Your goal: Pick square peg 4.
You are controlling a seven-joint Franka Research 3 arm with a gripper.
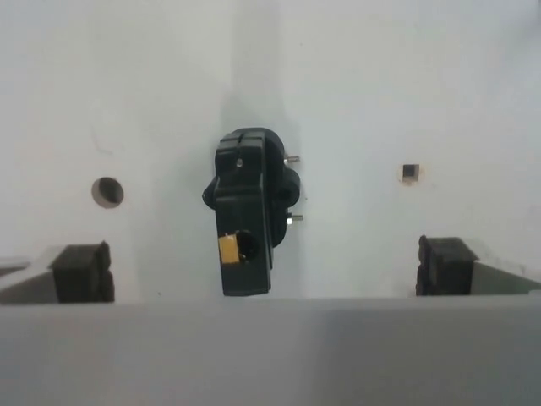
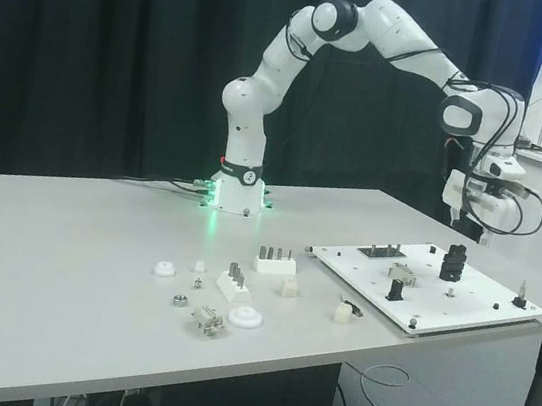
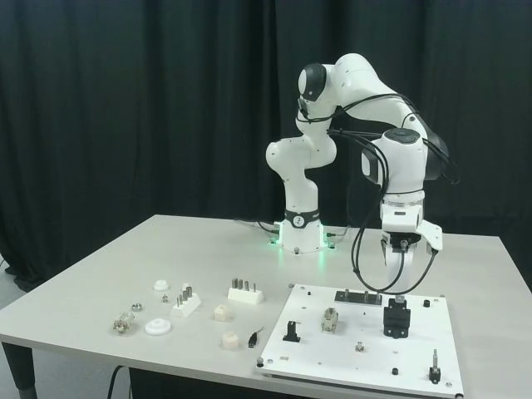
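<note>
Wrist view suggests the approach step: the gripper [image 1: 254, 271], spread wide and empty, is hung above a black fixture [image 1: 248, 222], so a descent is judged next.

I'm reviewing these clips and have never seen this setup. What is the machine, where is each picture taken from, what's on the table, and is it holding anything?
The white arm is a robot bolted to a grey table. Two pictures come from cameras in the room; the third looks down from the arm's wrist. The gripper hovers over a white board, directly above a black block mounted on it. Its fingers are spread apart and hold nothing. Elsewhere on the table lie small white peg holders and gears.
</note>
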